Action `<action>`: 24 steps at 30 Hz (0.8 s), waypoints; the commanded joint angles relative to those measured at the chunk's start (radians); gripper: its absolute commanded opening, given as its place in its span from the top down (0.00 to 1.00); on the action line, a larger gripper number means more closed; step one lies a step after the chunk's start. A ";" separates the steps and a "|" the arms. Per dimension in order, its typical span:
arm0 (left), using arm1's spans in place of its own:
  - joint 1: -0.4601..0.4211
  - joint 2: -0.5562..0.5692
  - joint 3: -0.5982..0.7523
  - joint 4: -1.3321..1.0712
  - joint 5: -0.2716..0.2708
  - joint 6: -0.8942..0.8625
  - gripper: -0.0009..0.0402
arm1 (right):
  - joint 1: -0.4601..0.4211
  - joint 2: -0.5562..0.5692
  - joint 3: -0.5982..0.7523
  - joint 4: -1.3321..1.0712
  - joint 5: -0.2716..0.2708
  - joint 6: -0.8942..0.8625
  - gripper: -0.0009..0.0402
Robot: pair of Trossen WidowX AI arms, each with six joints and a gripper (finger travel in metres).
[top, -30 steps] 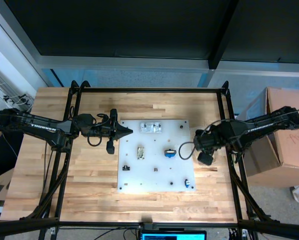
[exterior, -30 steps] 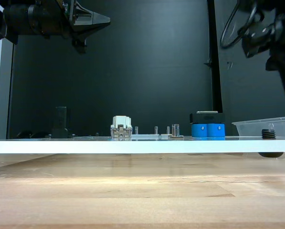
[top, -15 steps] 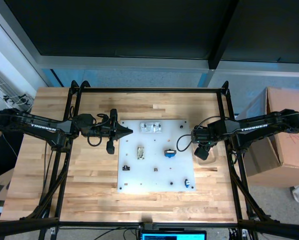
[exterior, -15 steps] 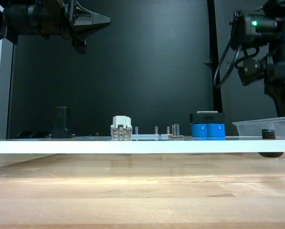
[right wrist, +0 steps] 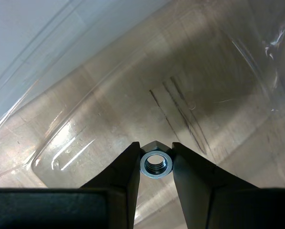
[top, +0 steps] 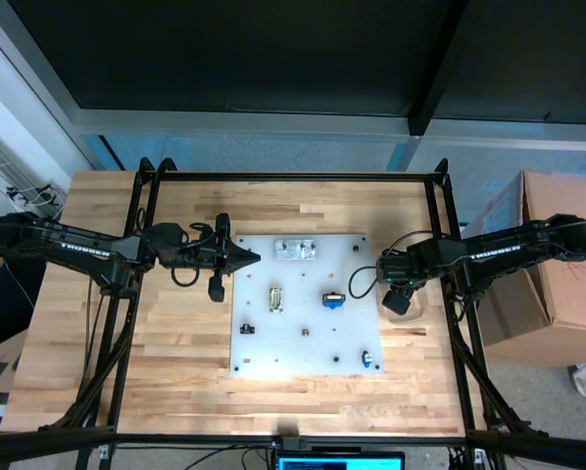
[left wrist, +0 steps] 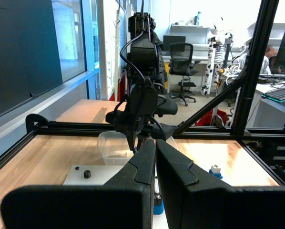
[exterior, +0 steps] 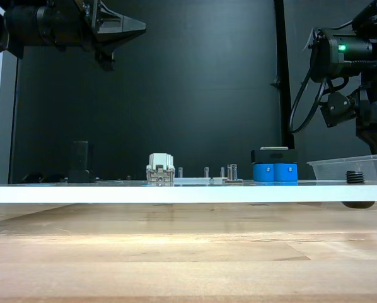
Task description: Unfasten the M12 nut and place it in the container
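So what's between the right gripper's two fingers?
The silver M12 nut, with the right gripper over the clear container floor, as the right wrist view shows. The left gripper hangs shut above the board's left edge.

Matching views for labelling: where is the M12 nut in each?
High: hidden beneath right gripper, over clear container; left gripper over left edge of board.
Low: not visible; stud bare.
Left wrist: cannot tell.
Right wrist: M12 nut held in right gripper.
Landmark: clear container.

nut too small to find from above, container cut off, seemingly partly under right gripper
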 commanded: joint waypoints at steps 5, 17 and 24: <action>0.000 0.000 0.000 0.000 0.000 0.000 0.98 | 0.000 0.001 0.002 -0.001 -0.009 0.011 0.60; 0.000 0.000 0.000 0.000 0.000 0.000 0.98 | 0.000 0.001 0.011 -0.002 -0.008 0.002 0.57; 0.000 0.000 0.000 0.000 0.000 0.000 0.98 | 0.000 -0.002 0.103 -0.083 -0.010 -0.056 0.64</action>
